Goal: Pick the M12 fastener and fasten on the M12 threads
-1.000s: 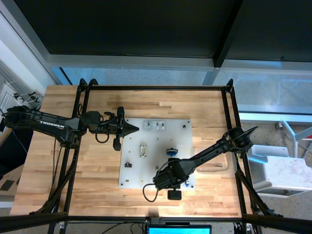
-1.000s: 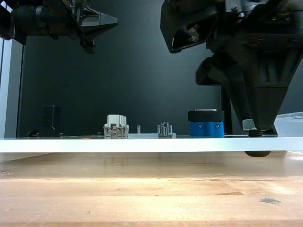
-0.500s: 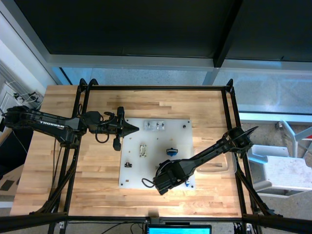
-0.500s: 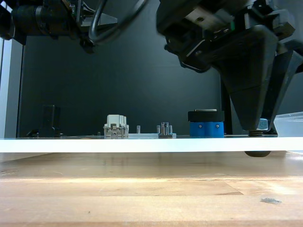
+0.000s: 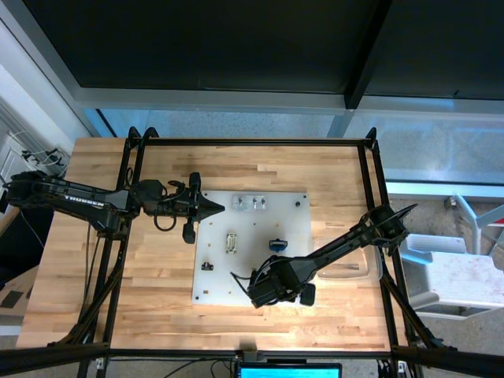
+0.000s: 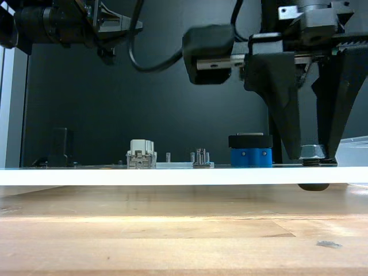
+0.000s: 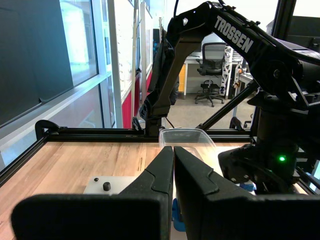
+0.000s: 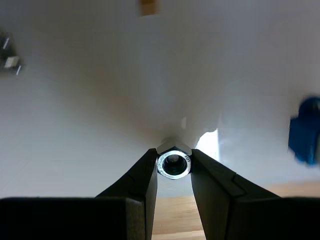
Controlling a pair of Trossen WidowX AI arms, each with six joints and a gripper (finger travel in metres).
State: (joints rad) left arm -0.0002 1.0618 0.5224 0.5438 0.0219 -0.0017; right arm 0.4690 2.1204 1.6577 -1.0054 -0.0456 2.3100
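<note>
The right gripper is reaching down over the near right edge of the board, and its fingers are clamping the nut from both sides, their tips touching its flats. In the low view the nut is sitting upright just above the board, directly on top of the short black stud, of which only a thin dark band is showing beneath it, so it is resting on its stud. In the right wrist view the nut is facing the camera squarely, with its bore showing dark. In the high view the gripper's body is covering both nut and stud. The clear tray is lying on the table just beside the board's right edge, behind the nut in the low view. A blue piece is standing on the board near the right gripper, apart from it. The left gripper is hanging high above the board's far left edge, well apart from the nut, with its fingers pressed together and grasping nothing.
</note>
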